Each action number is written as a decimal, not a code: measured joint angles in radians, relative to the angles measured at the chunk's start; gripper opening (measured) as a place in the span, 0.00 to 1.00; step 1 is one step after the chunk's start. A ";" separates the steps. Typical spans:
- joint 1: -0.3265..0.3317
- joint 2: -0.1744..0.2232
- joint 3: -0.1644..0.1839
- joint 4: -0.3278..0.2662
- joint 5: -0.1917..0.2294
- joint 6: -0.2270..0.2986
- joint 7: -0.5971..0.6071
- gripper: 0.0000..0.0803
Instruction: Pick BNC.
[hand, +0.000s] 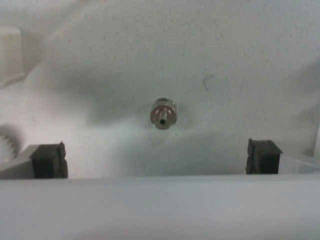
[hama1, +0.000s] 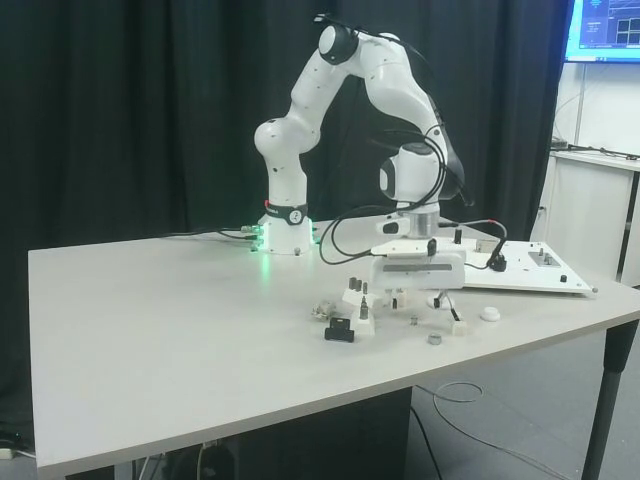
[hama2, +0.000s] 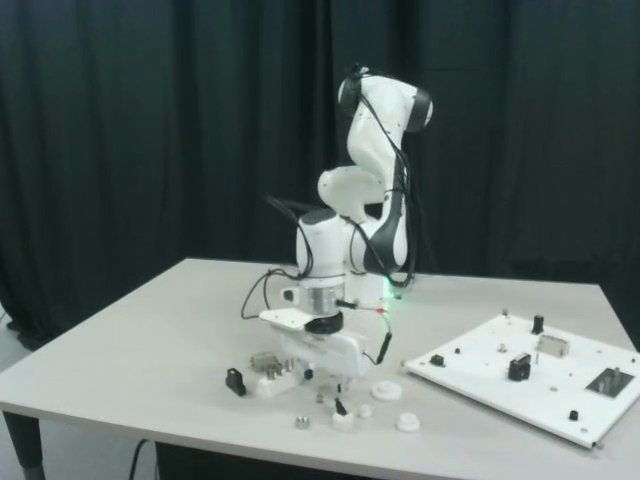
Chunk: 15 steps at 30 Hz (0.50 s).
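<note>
Wrist view: the BNC connector (hand: 163, 113) stands upright on the grey bench (hand: 225, 60), its long axis vertical, so that its open end faces the camera. It lies midway between the two black pads (hand: 48, 160) of the tool (hand: 155, 159), slightly ahead of the line joining them and untouched by either. The tool is spread wide and holds nothing. Room views: the tool (hama1: 418, 296) hangs low over a cluster of small parts near the bench's front edge; the white board (hama2: 530, 372) lies well apart. No container is in play. The coming move appears to be a straight descent.
</note>
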 joint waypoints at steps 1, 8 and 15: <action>-0.006 0.001 0.006 0.001 0.000 0.000 -0.003 1.00; -0.027 0.009 0.028 0.005 -0.008 0.000 -0.006 1.00; -0.029 0.015 0.032 0.005 -0.015 0.000 -0.006 1.00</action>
